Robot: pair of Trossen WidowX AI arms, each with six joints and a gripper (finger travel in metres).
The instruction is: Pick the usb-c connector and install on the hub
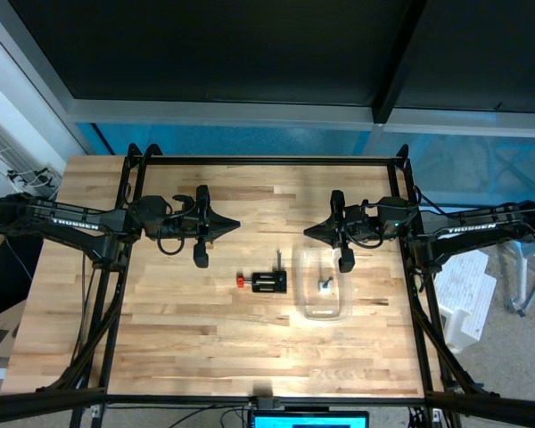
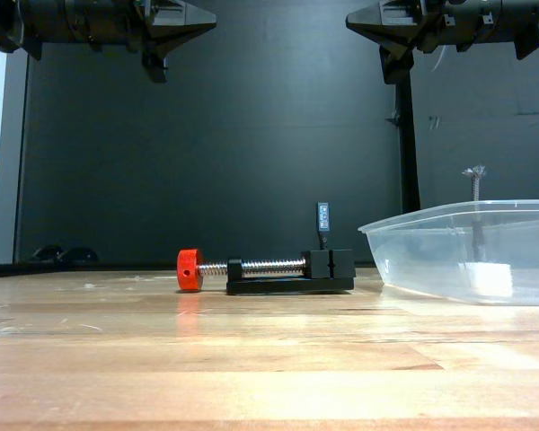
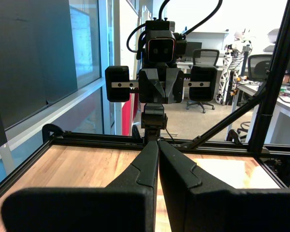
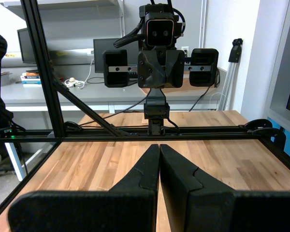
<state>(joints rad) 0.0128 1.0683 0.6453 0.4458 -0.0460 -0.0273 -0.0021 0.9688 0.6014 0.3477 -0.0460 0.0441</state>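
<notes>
Currently nothing is being handled: both arms are hanging high above the desk (image 1: 160, 312), well clear of the parts, facing each other tip to tip w/ a gap between. On one side the left end effector (image 1: 235, 224) is sitting w/ fingers pressed together, gripping nothing. Opposite, the right end effector (image 1: 308, 233) is doing likewise: fingers touching, empty. Prob. a parked pose, so neither is crowding the work area.

Meanwhile the usb-c connector (image 1: 325, 284) is lying inside the clear tray (image 2: 404, 247), at a small white block (image 2: 488, 278); too small to tell how the two are touching. The tray is prob. keeping the tiny piece from wandering. Beside it the hub (image 1: 267, 283) is resting flat on the desk just left of the tray, apart from it, w/ its orange-red tip (image 2: 189, 269) pointing left and its thin stem (image 2: 322, 218) standing upright at the tray-side end.

With the right end effector hovering near the tray's far edge, it's looking like the nearer arm for the pick; it'd need to spread its fingers first. Task not yet begun.
</notes>
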